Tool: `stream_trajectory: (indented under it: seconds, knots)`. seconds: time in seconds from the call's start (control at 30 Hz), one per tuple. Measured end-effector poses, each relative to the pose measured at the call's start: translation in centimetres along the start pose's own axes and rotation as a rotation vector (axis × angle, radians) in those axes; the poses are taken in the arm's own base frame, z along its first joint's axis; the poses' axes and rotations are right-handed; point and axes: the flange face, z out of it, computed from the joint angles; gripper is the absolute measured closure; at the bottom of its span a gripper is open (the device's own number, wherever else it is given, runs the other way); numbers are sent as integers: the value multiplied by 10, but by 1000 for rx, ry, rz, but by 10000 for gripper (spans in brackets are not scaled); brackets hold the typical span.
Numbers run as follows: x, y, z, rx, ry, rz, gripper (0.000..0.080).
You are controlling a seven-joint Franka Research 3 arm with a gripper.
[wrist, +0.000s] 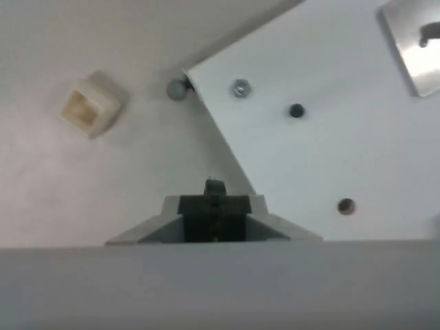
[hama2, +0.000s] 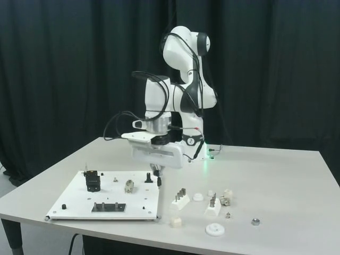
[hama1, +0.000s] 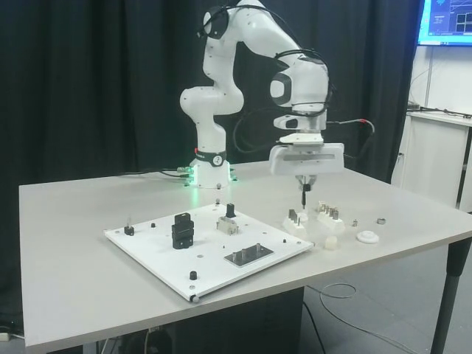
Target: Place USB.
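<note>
My gripper (wrist: 214,198) is shut on a small black USB plug (wrist: 214,187) that sticks out below the fingertips. In the first room view the gripper (hama1: 304,190) hangs in the air with the USB plug (hama1: 304,198) pointing down, just past the white board's (hama1: 158,258) far right edge. The second room view shows the gripper (hama2: 158,178) over the right edge of the board (hama2: 71,206). In the wrist view the board's corner (wrist: 309,158) lies right under the fingers. A small metal socket block (hama1: 227,223) (hama2: 129,185) stands on the board.
On the board stand a black block (hama1: 182,230) (hama2: 92,180), a metal plate (hama1: 248,255) (hama2: 108,206) and several pegs. Beside it on the table lie white holders (hama1: 295,221) (hama2: 180,201), a white cube (wrist: 91,103) (hama1: 332,241), a white disc (hama1: 366,237) and a nut (hama1: 381,220).
</note>
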Motion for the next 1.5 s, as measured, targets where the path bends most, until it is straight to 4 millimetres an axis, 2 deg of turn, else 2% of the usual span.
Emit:
stream_trajectory:
  seconds: [0.33, 0.7, 1.5]
  knots:
    - [-9, -30, 12, -13, -8, 87, 777]
    - [-14, -52, 26, -24, -12, 180, 777]
    - [-18, -74, 57, -52, -17, 331, 777]
